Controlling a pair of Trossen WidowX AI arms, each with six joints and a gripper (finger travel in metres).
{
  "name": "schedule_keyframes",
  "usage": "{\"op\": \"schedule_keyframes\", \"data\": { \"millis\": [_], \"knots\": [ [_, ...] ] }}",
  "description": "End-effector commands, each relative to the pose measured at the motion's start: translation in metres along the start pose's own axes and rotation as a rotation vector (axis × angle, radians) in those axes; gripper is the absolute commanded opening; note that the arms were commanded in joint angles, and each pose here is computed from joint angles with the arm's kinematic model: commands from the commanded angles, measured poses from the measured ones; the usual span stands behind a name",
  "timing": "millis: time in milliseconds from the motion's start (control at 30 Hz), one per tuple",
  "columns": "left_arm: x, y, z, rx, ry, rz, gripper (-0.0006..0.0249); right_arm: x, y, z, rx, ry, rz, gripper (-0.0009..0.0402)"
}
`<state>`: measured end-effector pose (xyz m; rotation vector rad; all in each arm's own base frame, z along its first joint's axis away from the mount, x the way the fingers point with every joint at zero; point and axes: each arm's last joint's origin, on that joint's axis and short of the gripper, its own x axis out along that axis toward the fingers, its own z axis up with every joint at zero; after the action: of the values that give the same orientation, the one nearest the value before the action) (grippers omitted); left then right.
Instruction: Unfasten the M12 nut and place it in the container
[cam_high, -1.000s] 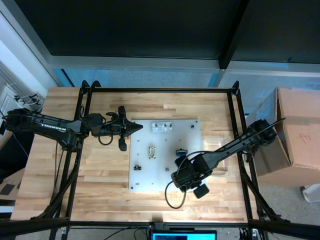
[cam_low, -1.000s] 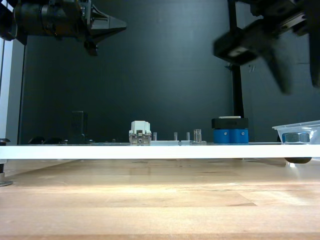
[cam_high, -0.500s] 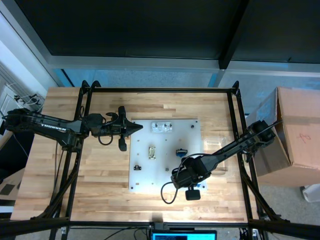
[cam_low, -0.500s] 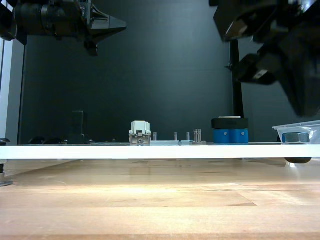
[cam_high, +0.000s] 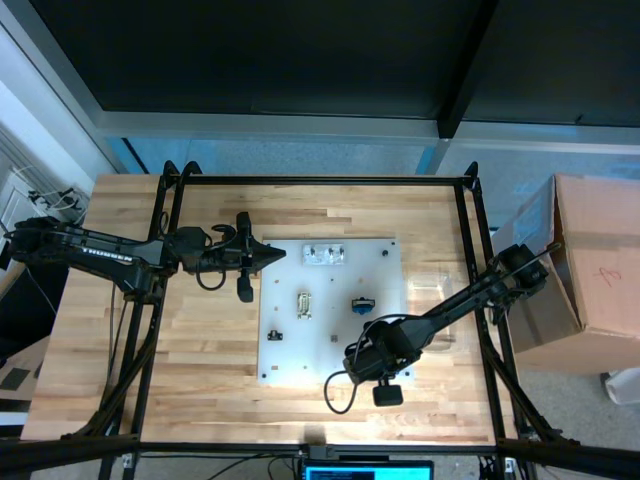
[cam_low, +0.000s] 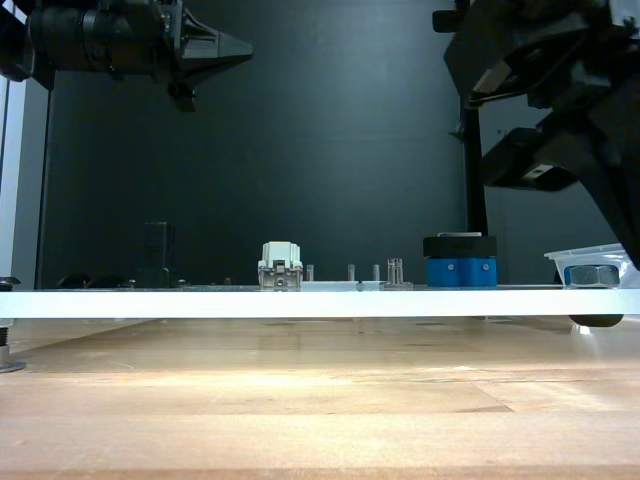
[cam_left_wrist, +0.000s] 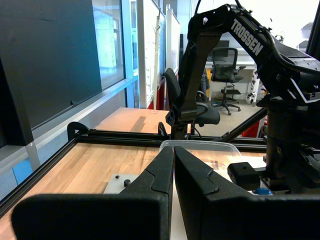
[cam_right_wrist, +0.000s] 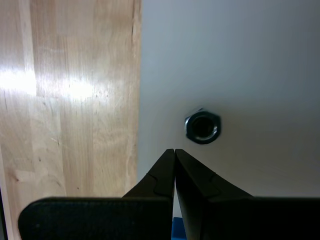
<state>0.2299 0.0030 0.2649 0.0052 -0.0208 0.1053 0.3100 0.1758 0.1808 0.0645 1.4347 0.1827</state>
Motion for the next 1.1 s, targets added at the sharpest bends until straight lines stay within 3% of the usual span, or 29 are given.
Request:
{"op": "schedule_keyframes", "data": {
  "millis": [33,900,933,1033,1100],
  "knots": [
    [0.000,0.000,0.000,0.000,0.000,0.000,0.0000,0.003,-0.001,-0.001,0.001,-0.003,0.000,0.0000],
    [0.000,0.000,0.000,0.000,0.000,0.000,0.0000,0.003,-0.003,0.000,0.002,-0.020,-0.043,0.0000],
    [0.000,0.000,0.000,0.000,0.000,0.000,0.0000,0.002,-0.005,-0.001,0.003,-0.029,-0.082,0.0000],
    [0.000,0.000,0.000,0.000,0.000,0.000,0.0000,-0.005,-0.012,-0.004,0.055,-0.082,-0.280,0.0000],
    [0.000,0.000,0.000,0.000,0.000,0.000,0.0000,-0.012,-0.015,-0.007,0.077,-0.099,-0.349,0.0000]
  ]
}}
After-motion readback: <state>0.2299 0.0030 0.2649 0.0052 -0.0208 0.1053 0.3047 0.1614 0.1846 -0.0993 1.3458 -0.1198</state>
